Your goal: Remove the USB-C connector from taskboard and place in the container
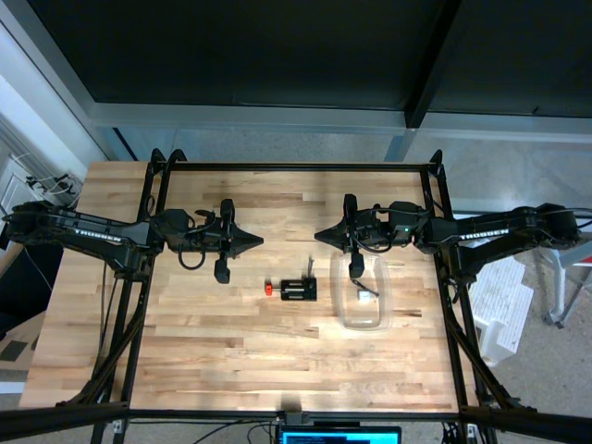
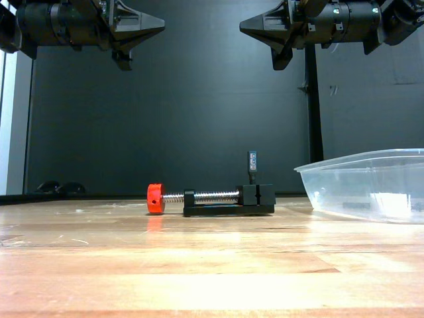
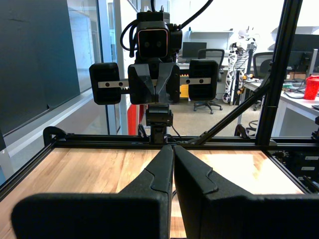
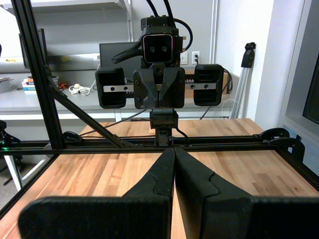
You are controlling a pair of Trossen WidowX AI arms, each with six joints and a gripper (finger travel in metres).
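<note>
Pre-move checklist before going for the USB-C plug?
1. USB-C connector upright in taskboard: ok.
2. Container beside taskboard, top open: ok.
3. Right tool open for the grasp: not ok; it is shut, high above the table.
4. Left tool out of the way: ok; high and shut.
5. How firmly the taskboard grips the connector: cannot tell.

Low view: left tool (image 2: pixel 161 26), upper left, and right tool (image 2: pixel 243 26), upper right, are both cropped by the top edge. Container (image 2: pixel 371 185) runs off the right edge. USB-C connector (image 2: pixel 252 162), standing above the taskboard (image 2: pixel 228 199) at centre frame, is too small for detail. High view: the white piece (image 1: pixel 366 294) in the container can't be identified.
</note>
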